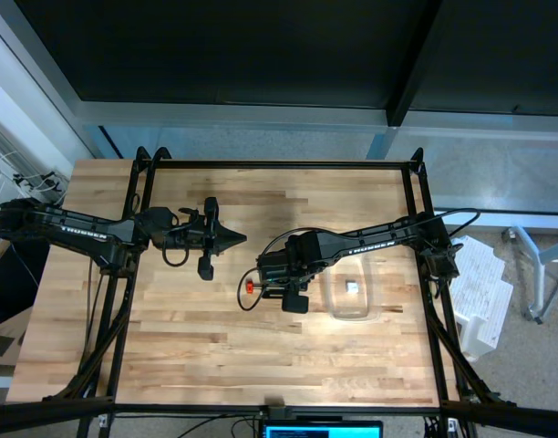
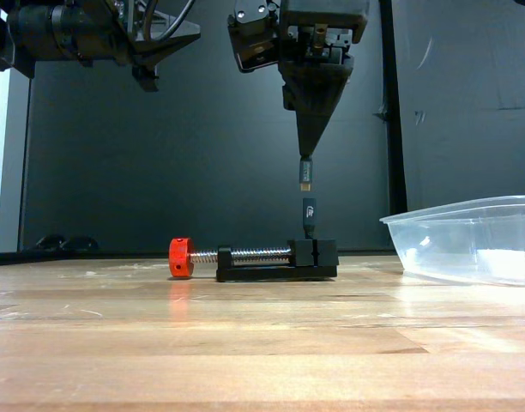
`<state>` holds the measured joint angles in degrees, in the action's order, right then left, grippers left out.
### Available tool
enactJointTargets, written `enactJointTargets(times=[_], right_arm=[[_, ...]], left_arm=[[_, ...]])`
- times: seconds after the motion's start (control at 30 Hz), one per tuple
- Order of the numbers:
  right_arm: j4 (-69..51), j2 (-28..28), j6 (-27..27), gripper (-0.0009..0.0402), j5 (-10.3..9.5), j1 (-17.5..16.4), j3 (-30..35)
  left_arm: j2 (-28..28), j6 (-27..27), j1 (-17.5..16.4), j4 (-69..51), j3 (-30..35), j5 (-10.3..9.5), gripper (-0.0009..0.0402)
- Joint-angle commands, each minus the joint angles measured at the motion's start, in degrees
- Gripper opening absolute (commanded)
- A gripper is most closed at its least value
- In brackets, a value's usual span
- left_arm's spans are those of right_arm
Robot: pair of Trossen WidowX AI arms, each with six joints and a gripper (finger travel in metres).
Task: Pick the USB-C connector and install on taskboard
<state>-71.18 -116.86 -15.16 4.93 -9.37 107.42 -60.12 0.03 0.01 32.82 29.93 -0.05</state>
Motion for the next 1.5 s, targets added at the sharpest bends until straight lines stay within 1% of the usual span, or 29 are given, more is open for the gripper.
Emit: enactJointTargets(times=[0.03,0.27,0.37,0.87,0.93,1.5], right_arm=[[0.0,0.1,0.0,0.0,0.04,0.0,0.0],[-0.3,0.1,0.0,0.0,0.15,0.0,0.0],[-0.3,0.1,0.2,0.0,1.16,0.0,0.0],[-0.6,0.1,0.2,0.0,1.14,-0.3,0.0],[-0.7,0.1,0.1,0.0,1.55,-0.3,0.0],[0.2,0.0,0.0,0.0,1.53,-0.3,-1.0]], left_arm=[[0.0,0.0,0.0,0.0,0.0,0.02,0.0],[0.0,0.0,0.0,0.0,0.0,0.02,0.0],[0.0,0.0,0.0,0.0,0.0,0.02,0.0],[0.0,0.0,0.0,0.0,0.0,0.02,0.0],[0.0,0.0,0.0,0.0,0.0,0.02,0.0],[0.0,0.0,0.0,0.0,0.0,0.02,0.0]])
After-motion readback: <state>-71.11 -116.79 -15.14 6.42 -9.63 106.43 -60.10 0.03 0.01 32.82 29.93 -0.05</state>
